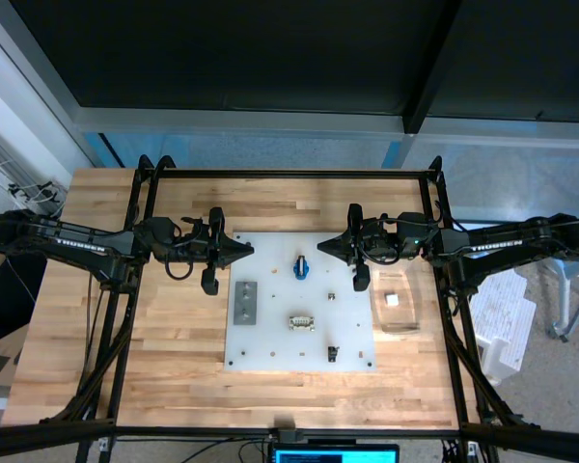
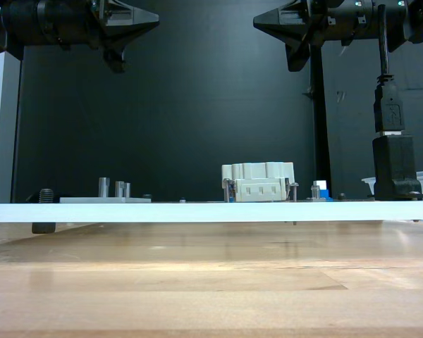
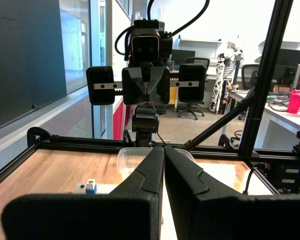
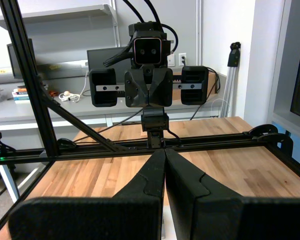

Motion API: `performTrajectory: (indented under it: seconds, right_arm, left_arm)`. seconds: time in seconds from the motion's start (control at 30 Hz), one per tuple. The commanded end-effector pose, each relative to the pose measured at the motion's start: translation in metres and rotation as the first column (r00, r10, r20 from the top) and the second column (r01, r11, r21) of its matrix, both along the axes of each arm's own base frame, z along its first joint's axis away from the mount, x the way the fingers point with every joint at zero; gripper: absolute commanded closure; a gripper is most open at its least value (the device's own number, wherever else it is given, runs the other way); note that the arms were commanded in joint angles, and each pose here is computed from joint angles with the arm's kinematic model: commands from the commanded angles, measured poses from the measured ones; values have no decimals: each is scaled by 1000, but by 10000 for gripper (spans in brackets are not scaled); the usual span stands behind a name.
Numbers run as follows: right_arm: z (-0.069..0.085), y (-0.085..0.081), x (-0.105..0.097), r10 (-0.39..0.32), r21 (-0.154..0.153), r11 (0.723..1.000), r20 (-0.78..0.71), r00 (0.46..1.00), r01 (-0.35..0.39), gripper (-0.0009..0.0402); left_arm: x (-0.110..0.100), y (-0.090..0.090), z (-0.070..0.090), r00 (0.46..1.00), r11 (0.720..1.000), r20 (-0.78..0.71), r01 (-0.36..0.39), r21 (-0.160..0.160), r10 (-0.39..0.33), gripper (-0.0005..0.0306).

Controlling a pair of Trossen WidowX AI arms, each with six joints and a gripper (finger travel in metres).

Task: Pick the USB connector and install on taskboard

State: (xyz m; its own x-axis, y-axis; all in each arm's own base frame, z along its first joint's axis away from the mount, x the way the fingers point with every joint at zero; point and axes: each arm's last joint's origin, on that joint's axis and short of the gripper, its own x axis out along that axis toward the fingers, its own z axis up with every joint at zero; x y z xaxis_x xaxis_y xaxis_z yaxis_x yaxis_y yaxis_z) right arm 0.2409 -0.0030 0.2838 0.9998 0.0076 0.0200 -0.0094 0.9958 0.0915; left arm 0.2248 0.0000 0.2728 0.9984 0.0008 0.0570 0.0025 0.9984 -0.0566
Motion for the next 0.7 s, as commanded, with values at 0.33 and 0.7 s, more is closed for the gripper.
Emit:
performTrajectory:
  seconds: [0.33, 0.7]
  right_arm:
    - [0, 0, 0, 0, 1, 1000, -1, 1000, 0, 393]
    - [-1, 0, 0, 0, 1, 1000, -13, 1000, 0, 393]
  left_arm:
    - [0, 0, 0, 1000, 1000, 0, 0, 0, 0, 300]
    - [0, 0, 0, 1000, 1000, 0, 0, 0, 0, 300]
